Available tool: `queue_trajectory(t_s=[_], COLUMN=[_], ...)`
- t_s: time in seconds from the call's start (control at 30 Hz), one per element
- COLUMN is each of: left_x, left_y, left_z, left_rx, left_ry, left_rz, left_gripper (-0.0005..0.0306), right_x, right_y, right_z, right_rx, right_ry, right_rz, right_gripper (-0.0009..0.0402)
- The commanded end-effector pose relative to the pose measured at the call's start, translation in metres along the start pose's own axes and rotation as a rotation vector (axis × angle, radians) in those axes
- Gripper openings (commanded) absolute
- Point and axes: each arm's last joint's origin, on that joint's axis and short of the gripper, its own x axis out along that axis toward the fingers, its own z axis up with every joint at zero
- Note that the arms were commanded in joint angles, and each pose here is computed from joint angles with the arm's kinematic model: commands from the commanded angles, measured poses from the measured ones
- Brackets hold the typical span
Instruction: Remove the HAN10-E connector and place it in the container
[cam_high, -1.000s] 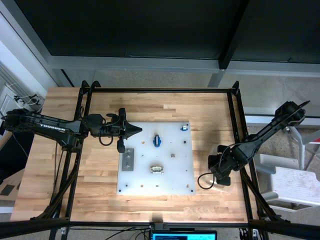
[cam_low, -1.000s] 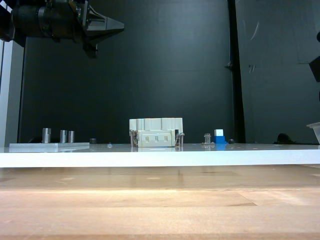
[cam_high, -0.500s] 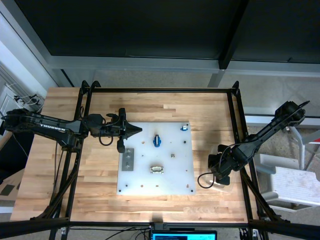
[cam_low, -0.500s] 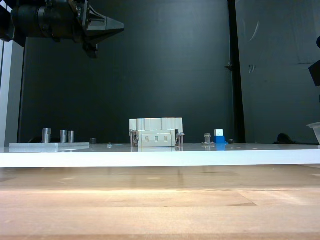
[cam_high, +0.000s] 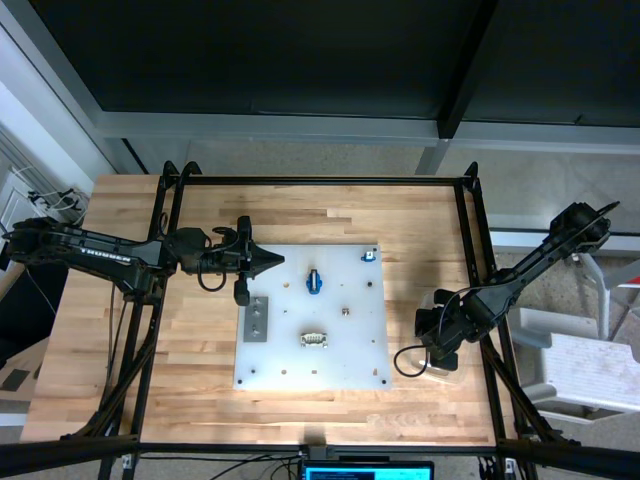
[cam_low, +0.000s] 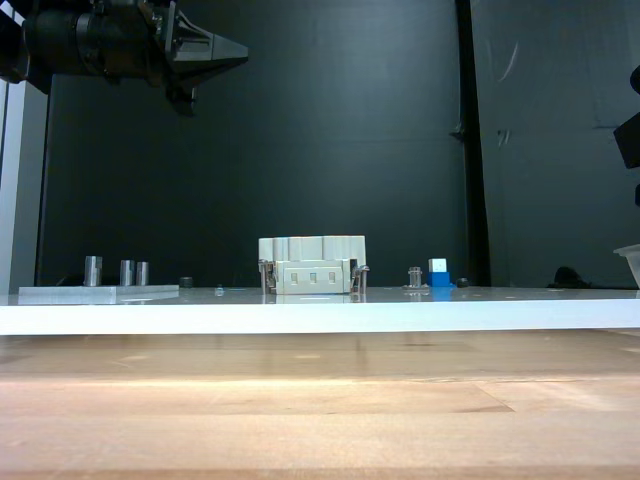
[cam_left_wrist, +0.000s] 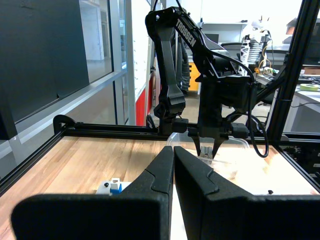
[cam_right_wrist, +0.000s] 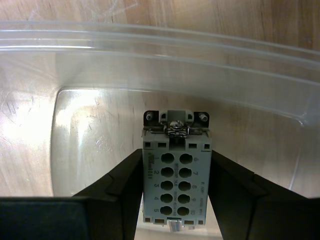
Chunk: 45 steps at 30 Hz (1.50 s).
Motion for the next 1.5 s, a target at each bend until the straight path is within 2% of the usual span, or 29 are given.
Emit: queue_trajectory(t_s=[0.03, 0.3, 0.5, 0.73, 0.97, 1.2, 1.5], left_x=[0.000, 0.000, 0.000, 0.000, 0.000, 0.000, 0.000], left_y=[0.000, 0.000, 0.000, 0.000, 0.000, 0.000, 0.000], left_z=[0.000, 0.000, 0.000, 0.000, 0.000, 0.000, 0.000], left_rx=[0.000, 0.000, 0.000, 0.000, 0.000, 0.000, 0.000], left_ry=[0.000, 0.000, 0.000, 0.000, 0.000, 0.000, 0.000], left_rz=[0.000, 0.000, 0.000, 0.000, 0.000, 0.000, 0.000], left_gripper=[0.0000, 0.0000, 0.0000, 0.0000, 0.0000, 0.0000, 0.0000], right_x=[0.000, -0.001, -0.009, -0.033, -0.067, -0.097, -0.102], right_y=[0.001, 0.000, 0.001, 0.002, 0.003, 0.001, 0.001], right_z=[0.001, 0.000, 0.002, 0.006, 0.013, 0.015, 0.015], right_rx=[0.001, 0.000, -0.002, -0.002, -0.006, -0.011, -0.008], right_ry=[-0.002, -0.003, -0.009, -0.011, -0.038, -0.025, -0.030], right_rz=[0.004, 0.006, 0.012, 0.013, 0.043, 0.028, 0.026], right_gripper=[0.0193, 0.0269, 0.0289, 0.0275, 0.0251, 0.0225, 0.0182])
